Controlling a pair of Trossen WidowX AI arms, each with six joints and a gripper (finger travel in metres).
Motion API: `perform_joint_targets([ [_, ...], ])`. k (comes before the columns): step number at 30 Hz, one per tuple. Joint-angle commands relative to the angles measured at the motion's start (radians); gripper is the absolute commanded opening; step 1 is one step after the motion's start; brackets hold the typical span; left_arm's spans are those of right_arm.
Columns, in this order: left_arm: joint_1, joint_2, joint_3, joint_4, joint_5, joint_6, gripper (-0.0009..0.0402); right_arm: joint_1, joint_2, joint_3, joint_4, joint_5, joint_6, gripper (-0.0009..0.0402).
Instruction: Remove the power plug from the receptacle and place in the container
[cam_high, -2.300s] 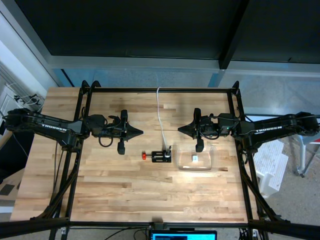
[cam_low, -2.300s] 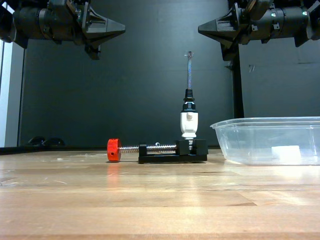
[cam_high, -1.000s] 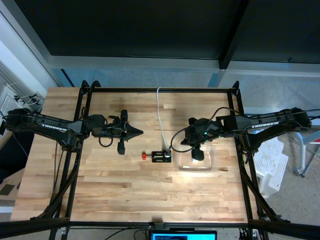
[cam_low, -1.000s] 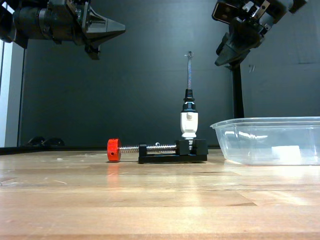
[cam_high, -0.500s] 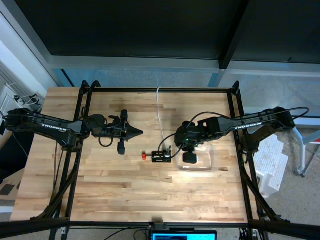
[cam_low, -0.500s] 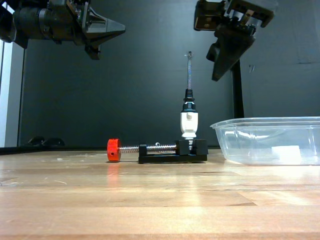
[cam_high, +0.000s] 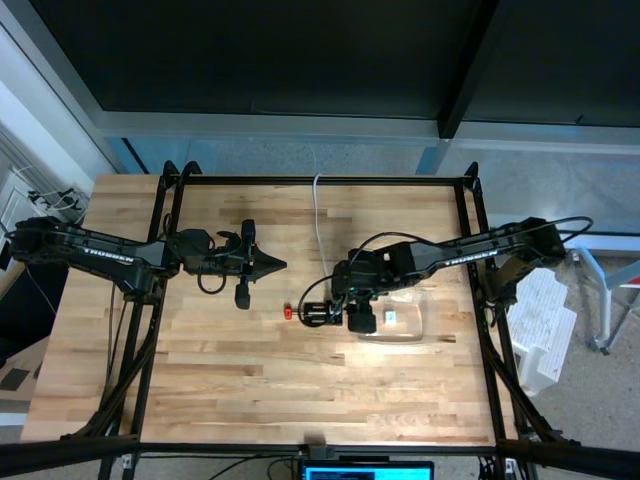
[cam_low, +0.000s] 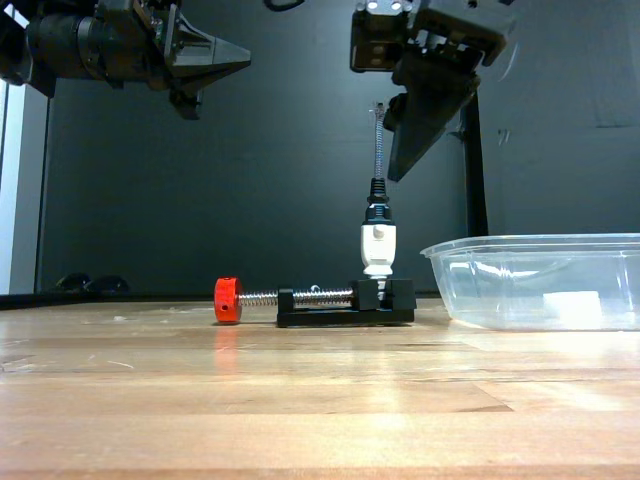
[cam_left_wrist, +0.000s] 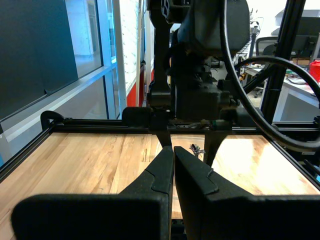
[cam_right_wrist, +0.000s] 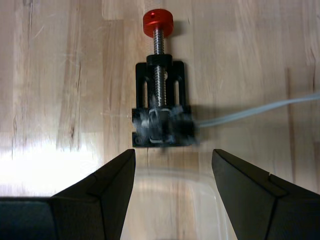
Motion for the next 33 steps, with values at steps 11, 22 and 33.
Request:
perform_joint_targets([
  [11,0.000,0.000,0.000,0.000,0.000,0.000,0.0000,0.006,0.099,0.044,0.018,0.001,0.008,0.0223],
  [22,0.000,0.000,0.000,0.000,0.000,0.000,0.0000,0.011,0.116,0.039,0.039,0.026,0.012,0.0219],
  [33,0.000,0.000,0.000,0.000,0.000,0.000,0.0000,0.016,0.146,0.039,0.062,0.026,0.015,0.0220],
])
